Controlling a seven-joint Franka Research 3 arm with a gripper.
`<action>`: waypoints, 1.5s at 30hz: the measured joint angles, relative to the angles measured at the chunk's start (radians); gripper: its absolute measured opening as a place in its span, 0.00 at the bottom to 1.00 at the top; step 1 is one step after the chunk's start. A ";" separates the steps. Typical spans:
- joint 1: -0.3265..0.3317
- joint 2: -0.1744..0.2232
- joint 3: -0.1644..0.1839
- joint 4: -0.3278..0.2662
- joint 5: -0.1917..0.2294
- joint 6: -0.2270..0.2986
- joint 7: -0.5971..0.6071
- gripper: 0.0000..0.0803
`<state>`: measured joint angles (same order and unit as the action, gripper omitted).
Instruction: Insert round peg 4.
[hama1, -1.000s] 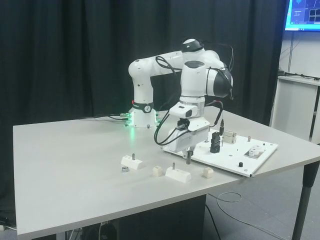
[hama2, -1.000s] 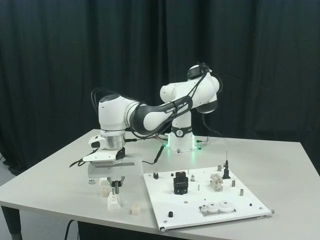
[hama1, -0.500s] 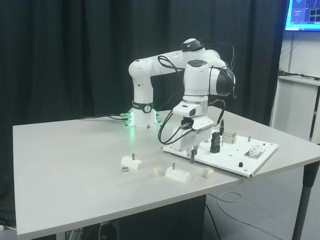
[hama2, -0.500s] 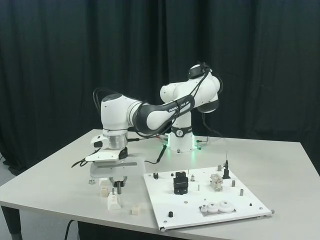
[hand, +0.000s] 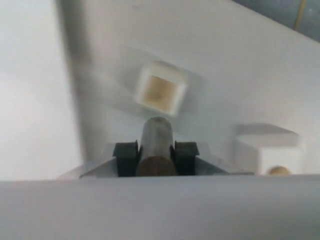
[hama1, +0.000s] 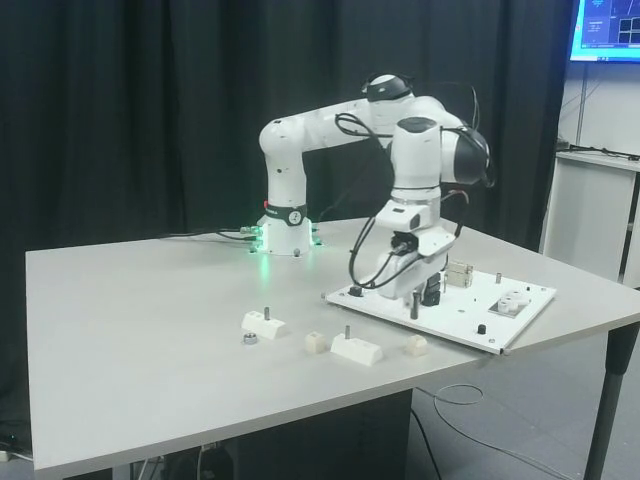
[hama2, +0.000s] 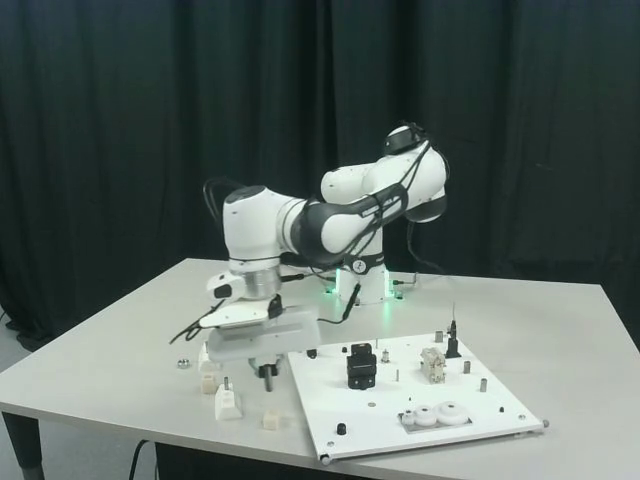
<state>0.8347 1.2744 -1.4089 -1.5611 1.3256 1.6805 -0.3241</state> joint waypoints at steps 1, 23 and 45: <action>0.007 -0.002 0.000 -0.002 0.000 -0.002 0.003 0.19; 0.194 -0.012 -0.029 -0.055 0.001 0.005 0.104 0.19; 0.332 -0.010 0.012 -0.141 -0.002 0.108 0.145 0.19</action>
<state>1.1664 1.2641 -1.3973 -1.7025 1.3236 1.7882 -0.1791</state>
